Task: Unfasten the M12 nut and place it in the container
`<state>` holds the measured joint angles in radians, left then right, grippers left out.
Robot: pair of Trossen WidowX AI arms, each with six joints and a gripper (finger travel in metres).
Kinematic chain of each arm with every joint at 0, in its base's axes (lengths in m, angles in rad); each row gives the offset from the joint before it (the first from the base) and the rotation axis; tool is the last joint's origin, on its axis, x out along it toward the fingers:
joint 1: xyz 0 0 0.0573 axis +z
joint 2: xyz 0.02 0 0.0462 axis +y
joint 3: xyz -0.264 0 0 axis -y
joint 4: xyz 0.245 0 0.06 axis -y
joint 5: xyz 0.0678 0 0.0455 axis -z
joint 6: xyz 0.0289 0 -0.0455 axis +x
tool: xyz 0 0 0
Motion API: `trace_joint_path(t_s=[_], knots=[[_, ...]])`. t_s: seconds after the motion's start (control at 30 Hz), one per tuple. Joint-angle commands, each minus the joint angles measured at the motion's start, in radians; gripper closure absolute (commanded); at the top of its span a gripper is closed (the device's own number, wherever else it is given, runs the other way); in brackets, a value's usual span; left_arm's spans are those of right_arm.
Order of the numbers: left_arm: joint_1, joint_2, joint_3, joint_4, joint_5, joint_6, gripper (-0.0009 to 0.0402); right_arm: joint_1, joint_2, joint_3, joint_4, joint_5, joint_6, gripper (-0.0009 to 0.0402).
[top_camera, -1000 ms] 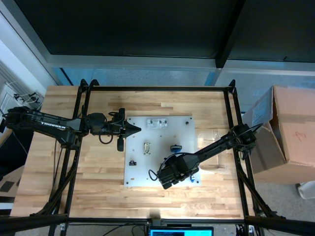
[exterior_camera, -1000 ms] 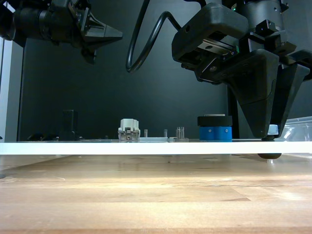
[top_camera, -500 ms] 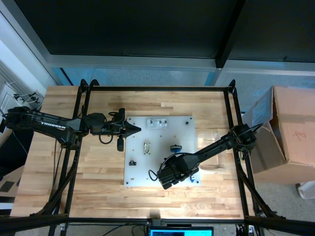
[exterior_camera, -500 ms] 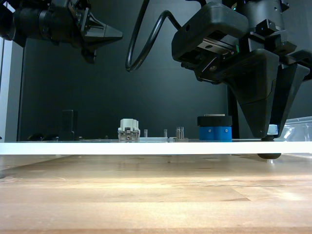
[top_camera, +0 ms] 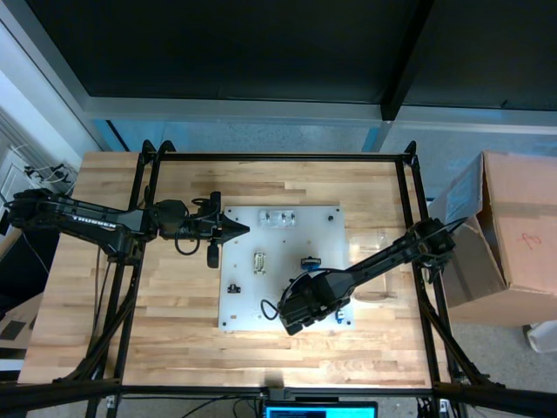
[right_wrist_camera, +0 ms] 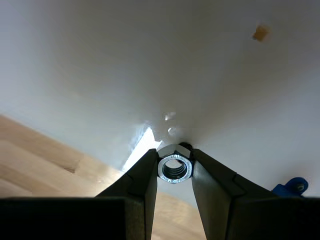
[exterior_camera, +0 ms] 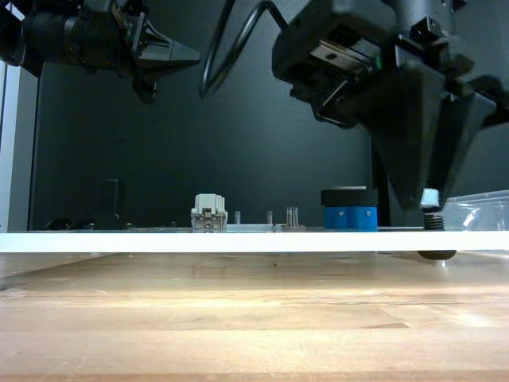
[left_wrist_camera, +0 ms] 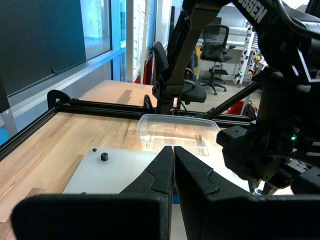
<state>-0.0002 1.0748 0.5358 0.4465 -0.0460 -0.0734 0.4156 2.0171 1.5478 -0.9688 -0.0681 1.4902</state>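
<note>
Low view: right gripper (exterior_camera: 428,202) clamping nut (exterior_camera: 429,196) just above stud (exterior_camera: 430,222); left gripper (exterior_camera: 191,54) closed, high at left

Wood-plank tabletop (top_camera: 174,348). White board (top_camera: 252,309) lies flat mid-tabletop. Clear container (top_camera: 372,237) rests just beside the board's right edge. Black frame (top_camera: 278,158) stands along the tabletop edges.
</note>
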Motion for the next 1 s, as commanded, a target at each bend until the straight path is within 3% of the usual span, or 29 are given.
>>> trace_joint_path(t_s=[0.03, 1.0], knots=[[0.0, 0.0, 0.0, 0.0, 0.0, 0.0, 0.0393, 0.0, 0.003, -0.001, -0.014, -0.002, 0.0, 0.0354], [0.0, 0.0, 0.0, 0.0, 0.0, 0.0, 0.0393, 0.001, 0.006, -0.035, 0.013, 0.002, -0.012, 0.0354]])
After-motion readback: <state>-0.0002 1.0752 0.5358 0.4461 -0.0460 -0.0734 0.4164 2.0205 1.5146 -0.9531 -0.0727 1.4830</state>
